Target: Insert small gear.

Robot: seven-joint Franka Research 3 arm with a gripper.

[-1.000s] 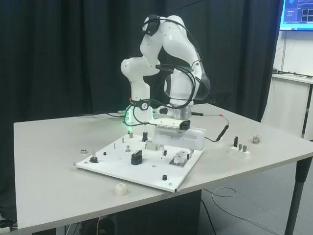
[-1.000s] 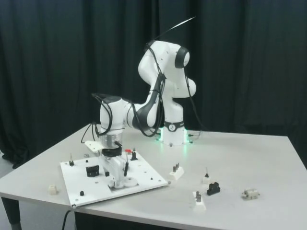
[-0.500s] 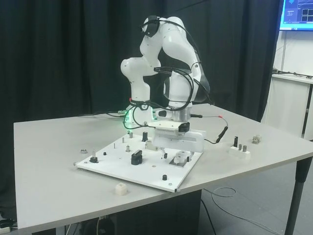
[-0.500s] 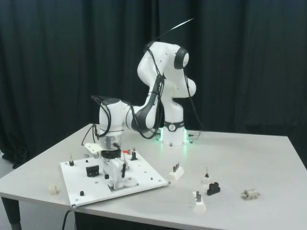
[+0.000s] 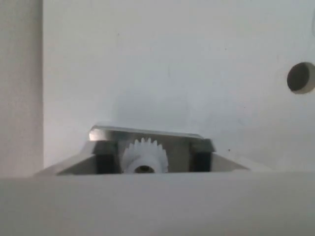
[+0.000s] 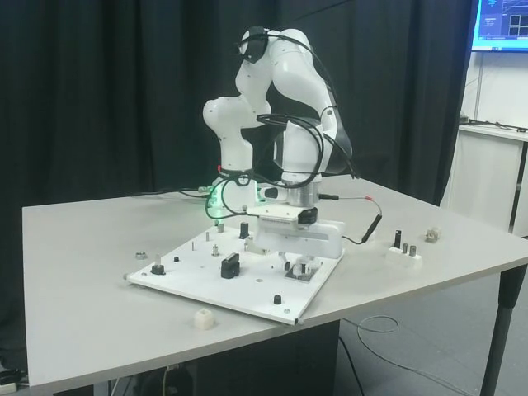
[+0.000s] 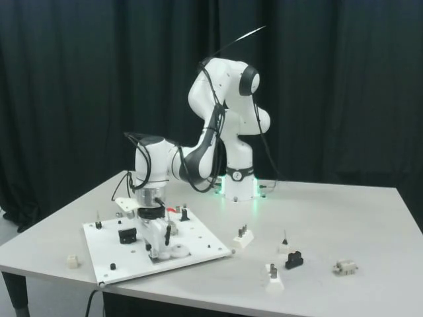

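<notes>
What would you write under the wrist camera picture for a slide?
Pincer holding a small white gear above the white board.

White cube (image 6: pixel 203 318) on grey table (image 6: pixel 74 272), near white board (image 6: pixel 198 276).

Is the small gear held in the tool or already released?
Held. In the wrist view the small gear sits between the two black pads of the tool, over the white board.

The grey table (image 6: pixel 82 247) carries the arm's base (image 7: pixel 238 187), a white board (image 6: pixel 198 280), a small white cube (image 6: pixel 203 318) and several small fixtures (image 7: pixel 274 277).
</notes>
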